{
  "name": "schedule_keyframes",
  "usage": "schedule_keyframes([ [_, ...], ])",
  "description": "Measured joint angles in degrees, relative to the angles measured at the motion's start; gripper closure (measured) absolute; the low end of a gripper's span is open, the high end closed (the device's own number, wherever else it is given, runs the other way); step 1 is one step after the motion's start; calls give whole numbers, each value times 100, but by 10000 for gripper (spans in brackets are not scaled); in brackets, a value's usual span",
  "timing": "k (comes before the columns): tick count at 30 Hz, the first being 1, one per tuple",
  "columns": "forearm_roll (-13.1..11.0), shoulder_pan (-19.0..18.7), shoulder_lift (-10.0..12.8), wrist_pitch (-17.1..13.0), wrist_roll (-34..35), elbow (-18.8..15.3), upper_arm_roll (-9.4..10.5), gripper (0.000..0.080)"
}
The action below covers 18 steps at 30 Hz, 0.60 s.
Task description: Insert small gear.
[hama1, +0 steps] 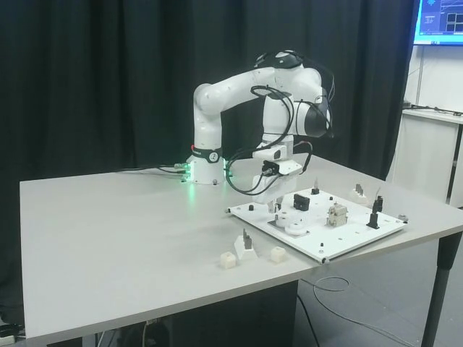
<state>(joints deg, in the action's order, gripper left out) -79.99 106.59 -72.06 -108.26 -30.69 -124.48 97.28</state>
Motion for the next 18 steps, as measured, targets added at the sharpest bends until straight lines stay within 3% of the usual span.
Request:
schedule_keyframes([
  [18,-191,-9,-58,-43,-80,-8,50,606],
])
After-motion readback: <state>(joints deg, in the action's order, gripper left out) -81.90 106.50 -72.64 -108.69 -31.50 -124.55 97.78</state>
